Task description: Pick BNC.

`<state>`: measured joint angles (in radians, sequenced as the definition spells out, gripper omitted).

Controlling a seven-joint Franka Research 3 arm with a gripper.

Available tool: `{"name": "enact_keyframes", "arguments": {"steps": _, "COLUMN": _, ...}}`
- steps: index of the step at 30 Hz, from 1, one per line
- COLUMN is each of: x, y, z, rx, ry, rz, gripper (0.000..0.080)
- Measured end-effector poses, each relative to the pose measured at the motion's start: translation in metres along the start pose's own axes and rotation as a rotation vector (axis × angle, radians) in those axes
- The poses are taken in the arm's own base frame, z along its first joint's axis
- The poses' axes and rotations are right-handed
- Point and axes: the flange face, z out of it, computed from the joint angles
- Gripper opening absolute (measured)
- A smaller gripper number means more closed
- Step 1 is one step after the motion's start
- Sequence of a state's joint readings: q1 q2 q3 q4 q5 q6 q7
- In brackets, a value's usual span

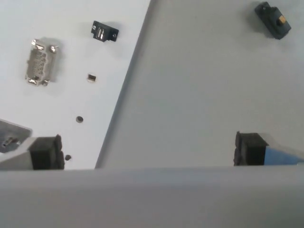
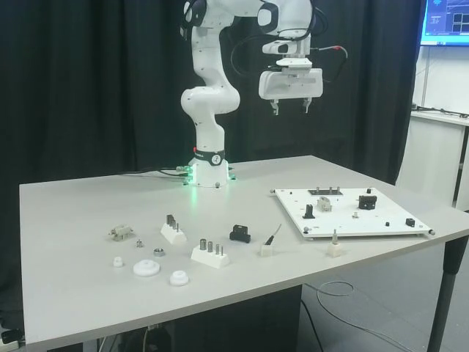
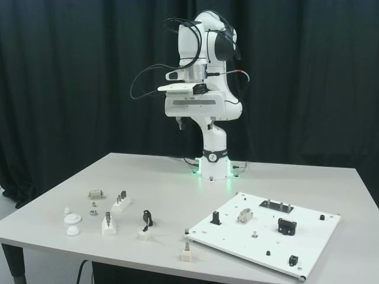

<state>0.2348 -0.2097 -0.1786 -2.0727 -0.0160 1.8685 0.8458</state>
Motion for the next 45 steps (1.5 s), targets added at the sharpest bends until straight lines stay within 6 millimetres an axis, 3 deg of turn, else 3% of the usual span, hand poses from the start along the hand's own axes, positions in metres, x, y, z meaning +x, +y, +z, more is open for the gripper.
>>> {"name": "enact_keyframes", "arguments": {"steps": 31, "x": -0.003, "y": -0.015, "z": 0.007, "rx": 0.054, "ry": 0.045, "rz": -0.019, "gripper": 0.08}}
{"name": "enact_keyframes", "arguments": {"steps": 38, "x": 0.008, "y": -0.011, "z": 0.009, "rx": 0.063, "ry": 0.069, "rz": -0.011, "gripper": 0.08}}
{"name": "enact_keyframes", "arguments": {"steps": 45, "x": 0.032, "y": 0.004, "z": 0.014, "rx": 0.043, "ry": 0.108, "rz": -0.032, "gripper": 0.08}}
